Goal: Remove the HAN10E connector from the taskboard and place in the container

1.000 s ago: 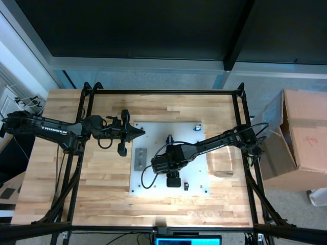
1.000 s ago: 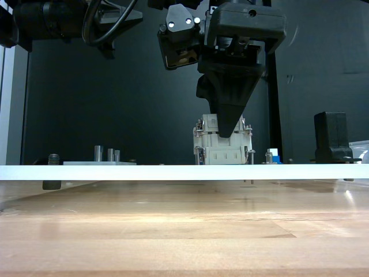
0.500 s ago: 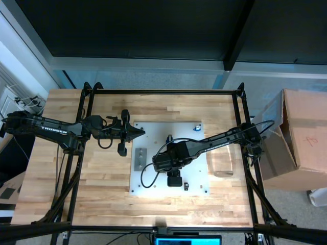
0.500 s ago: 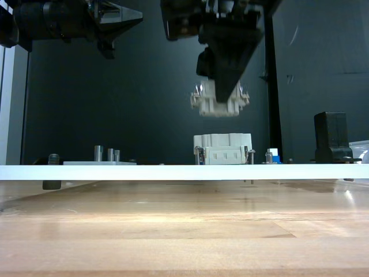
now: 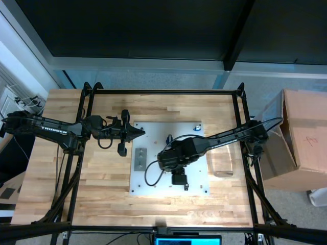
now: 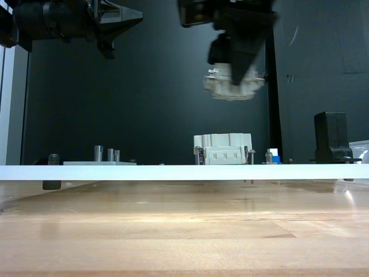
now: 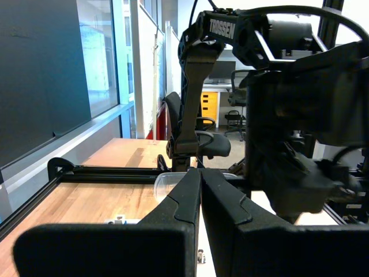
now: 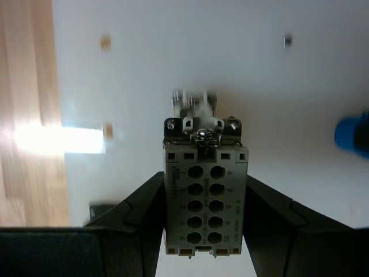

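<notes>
— Where is the HAN10E connector point(image 6: 226, 89) now?

— In the air, gripped by the right tool point(image 6: 237, 68). In the low view it hangs well clear of the taskboard point(image 6: 115, 171), above and slightly right of the pale socket base point(image 6: 223, 149) that stands on the board. It looks blurred there, so I cannot tell whether it sits level.

— How is the tool holding it?

— The right wrist view shows the two black fingers point(image 8: 144, 202) pressed against the connector's long sides, with its face of round pin holes turned to the camera. The white board lies beyond it, with a blue part point(image 8: 354, 135) off to one side.

— And the container?

— From above, the clear container point(image 5: 222, 163) sits on the desk point(image 5: 102, 204) just right of the board. The connector is not in it; the right tool is over the middle of the board, left of the container.

— What about the other arm?

— The left tool point(image 5: 137, 131) hangs high over the board's far left corner. In its wrist view the fingers point(image 7: 184, 199) are pressed together, pointing across towards the right arm.

— Anything else on the board?

— A grey block with pegs point(image 6: 106, 154) on the left part and a black block point(image 6: 331, 138) at the right. A cardboard box point(image 5: 301, 138) stands beyond the desk's right edge.
</notes>
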Robot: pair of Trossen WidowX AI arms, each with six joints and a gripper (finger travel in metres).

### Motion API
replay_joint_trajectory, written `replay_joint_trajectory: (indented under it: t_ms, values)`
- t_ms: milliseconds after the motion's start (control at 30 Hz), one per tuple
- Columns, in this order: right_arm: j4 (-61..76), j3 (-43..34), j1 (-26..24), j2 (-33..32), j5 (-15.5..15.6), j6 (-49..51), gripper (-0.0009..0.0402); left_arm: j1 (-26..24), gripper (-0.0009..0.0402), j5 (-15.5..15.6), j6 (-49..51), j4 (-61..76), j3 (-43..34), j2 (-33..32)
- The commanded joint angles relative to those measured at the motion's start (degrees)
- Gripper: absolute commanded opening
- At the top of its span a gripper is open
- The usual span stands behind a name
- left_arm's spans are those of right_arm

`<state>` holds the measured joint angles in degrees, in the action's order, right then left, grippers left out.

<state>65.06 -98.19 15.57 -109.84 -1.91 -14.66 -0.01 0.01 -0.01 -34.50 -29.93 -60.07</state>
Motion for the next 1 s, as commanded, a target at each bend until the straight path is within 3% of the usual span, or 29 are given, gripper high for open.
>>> replay_joint_trajectory:
  t_ms: [33,500,767,1000]
  values:
    - [-1.6,6.7,0.7,4.8,0.0,0.0,0.0025,0.0,0.0000,0.0,0.0,0.0,0.0,0.0]
    - [-5.7,36.9,3.4,31.1,0.0,-1.6,0.0025,0.0,0.0000,0.0,0.0,0.0,0.0,0.0]
    - [-5.0,47.5,3.9,43.2,0.0,-1.6,0.0025,0.0,0.0000,0.0,0.0,0.0,0.0,0.0]
    - [-5.3,53.7,4.3,48.2,0.2,-3.9,0.0025,0.0,0.0000,0.0,0.0,0.0,0.0,0.0]
